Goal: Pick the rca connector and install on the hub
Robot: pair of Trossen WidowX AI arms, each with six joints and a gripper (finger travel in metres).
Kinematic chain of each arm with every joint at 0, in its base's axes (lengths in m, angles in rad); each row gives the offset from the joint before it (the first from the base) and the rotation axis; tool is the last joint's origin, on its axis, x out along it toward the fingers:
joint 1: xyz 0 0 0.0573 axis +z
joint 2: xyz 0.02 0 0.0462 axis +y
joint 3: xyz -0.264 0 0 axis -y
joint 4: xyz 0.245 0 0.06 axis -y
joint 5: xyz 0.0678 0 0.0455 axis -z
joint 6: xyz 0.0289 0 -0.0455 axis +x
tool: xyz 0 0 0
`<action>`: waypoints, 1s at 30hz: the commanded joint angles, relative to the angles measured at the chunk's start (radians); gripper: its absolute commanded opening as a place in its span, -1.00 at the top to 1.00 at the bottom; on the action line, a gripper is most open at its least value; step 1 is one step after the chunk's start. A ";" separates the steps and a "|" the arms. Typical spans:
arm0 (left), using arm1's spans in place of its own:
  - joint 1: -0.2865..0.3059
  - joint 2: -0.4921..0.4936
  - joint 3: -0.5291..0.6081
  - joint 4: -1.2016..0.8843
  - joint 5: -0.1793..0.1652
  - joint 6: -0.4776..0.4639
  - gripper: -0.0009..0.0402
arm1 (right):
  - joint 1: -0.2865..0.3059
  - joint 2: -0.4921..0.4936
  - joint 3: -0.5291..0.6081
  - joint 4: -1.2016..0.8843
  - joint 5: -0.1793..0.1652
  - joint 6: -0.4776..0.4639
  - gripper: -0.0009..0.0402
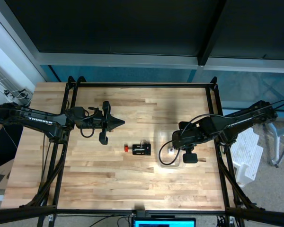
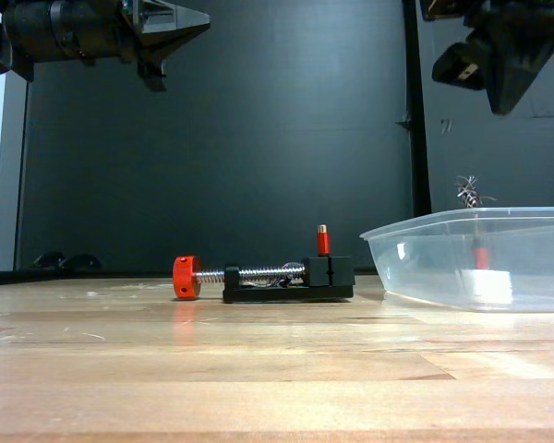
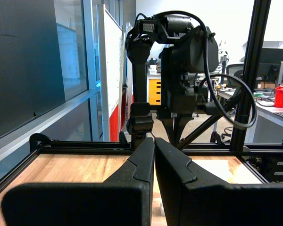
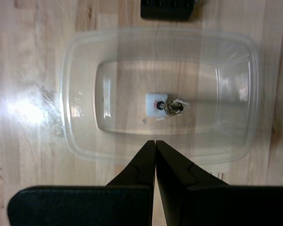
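Surface: we see a pale wood table [image 1: 109, 179], dark wall [image 2: 258, 138] behind | hub [image 1: 142, 150] mid-table beside tray [image 4: 80, 94] | connector [image 4: 173, 107] lies in tray | left gripper [image 1: 119, 124] closed, empty, aloft | right gripper [image 4: 155, 142] closed, empty, above tray

One word can be read: the brand "TROSSEN", in white capitals [image 1: 40, 120] along the black link of the left arm [image 1: 19, 115], seen in the high view. It stands well back from the left tool [image 1: 122, 123], out past the left edge of the worktop [image 1: 132, 189] — small, faint letters. No other writing is legible.
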 commanded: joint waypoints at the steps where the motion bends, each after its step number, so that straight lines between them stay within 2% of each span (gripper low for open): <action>1: 0.000 0.000 0.000 0.000 0.000 0.000 0.96 | 0.002 0.029 -0.002 0.002 -0.004 -0.002 0.96; 11: 0.000 0.000 0.000 0.000 0.000 0.000 0.96 | 0.012 0.112 -0.003 0.008 -0.005 -0.007 0.93; 20: 0.000 0.000 0.000 0.000 0.000 0.000 0.96 | 0.023 0.158 -0.003 0.034 -0.003 -0.005 0.58; 30: 0.000 0.000 0.000 0.000 0.000 0.000 0.96 | 0.028 0.190 -0.008 0.069 -0.004 0.018 0.31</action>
